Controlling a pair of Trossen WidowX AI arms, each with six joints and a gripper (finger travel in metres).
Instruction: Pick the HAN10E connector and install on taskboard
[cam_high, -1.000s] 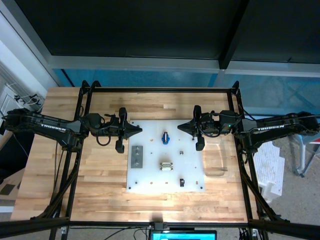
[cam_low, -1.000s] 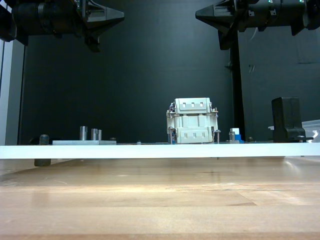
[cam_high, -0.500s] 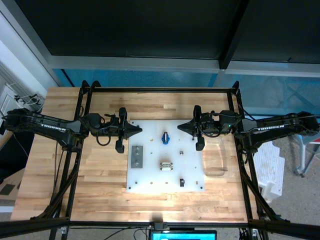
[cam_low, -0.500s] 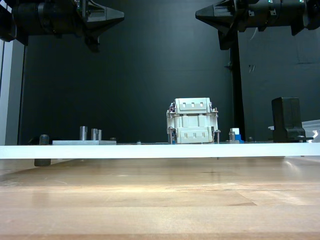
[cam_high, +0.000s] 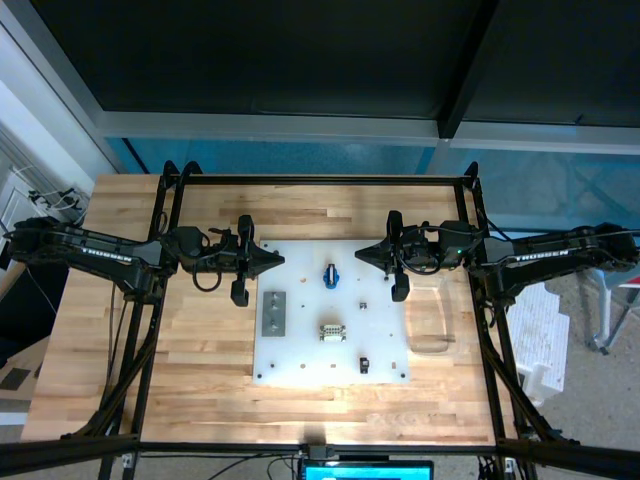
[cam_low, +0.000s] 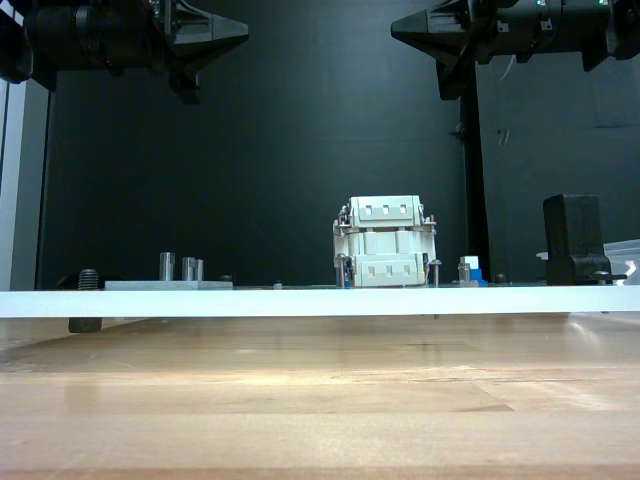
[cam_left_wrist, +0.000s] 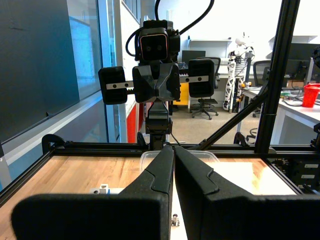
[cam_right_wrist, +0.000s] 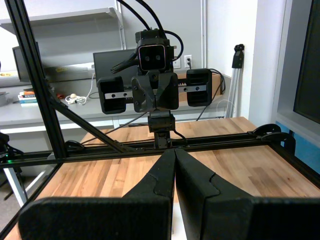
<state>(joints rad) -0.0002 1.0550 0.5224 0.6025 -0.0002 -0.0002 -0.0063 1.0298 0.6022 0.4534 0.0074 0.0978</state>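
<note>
Holding left gripper (cam_high: 280, 258) and right gripper (cam_high: 360, 252) pressed shut, high over far side of the taskboard (cam_high: 300, 350); finding HAN10E connector (cam_low: 385, 211) seemingly stacked atop beige socket (cam_low: 385, 266) mid-board; risking a half-seated fit, popping loose if never pushed home

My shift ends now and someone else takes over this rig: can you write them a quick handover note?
Left gripper: shut, empty, raised high by the far-left part of the taskboard.
Right gripper: shut, empty, raised high by its far-right part.
HAN10E connector: apparently sitting on the beige socket mid-board; none visible in the clear tray.
Done: install looks complete.
Left: check seating.
</note>
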